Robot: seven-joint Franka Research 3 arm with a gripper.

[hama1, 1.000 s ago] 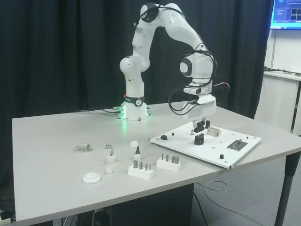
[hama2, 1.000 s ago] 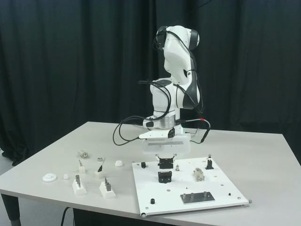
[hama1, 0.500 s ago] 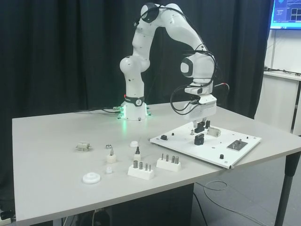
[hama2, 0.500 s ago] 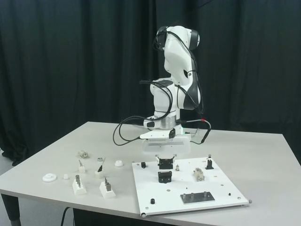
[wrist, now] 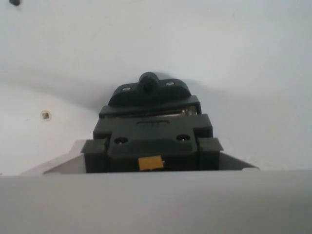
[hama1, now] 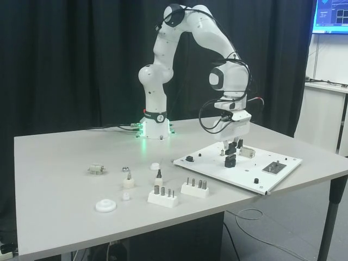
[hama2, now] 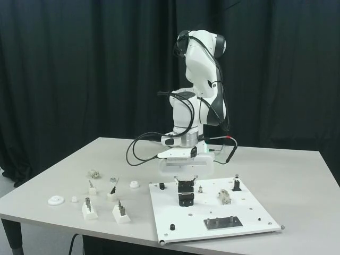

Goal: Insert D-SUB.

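Your arm [hama1: 185,32] reaches out from its base, lit green at the foot, and bends down over the white board [hama1: 247,174] at the near corner of the grey table [hama1: 60,179]. The gripper [hama2: 186,183] hangs over the board's middle, and between its fingers you can see a black plug [wrist: 152,130], the D-SUB part, gripped from both sides. In the wrist view the plug fills the centre, with two screw holes on its face and a metal shell showing at its upper edge. Just beyond it sits a second black piece [wrist: 148,90] with a round knob, which looks like the socket on the board, but you cannot tell from this view whether the two touch.

In the second room view the plug in the gripper stands directly over a black block [hama2: 185,200] fixed to the board, very close to it. Further along the board you have a small grey connector [hama2: 224,197], a black post [hama2: 236,185] and a grey metal plate [hama2: 223,222] with pins.

Off the board, on the bare table, lie two white holders [hama1: 163,197] [hama1: 194,188] with metal pins, a white gear [hama1: 105,205] and a few small fittings [hama1: 96,169].
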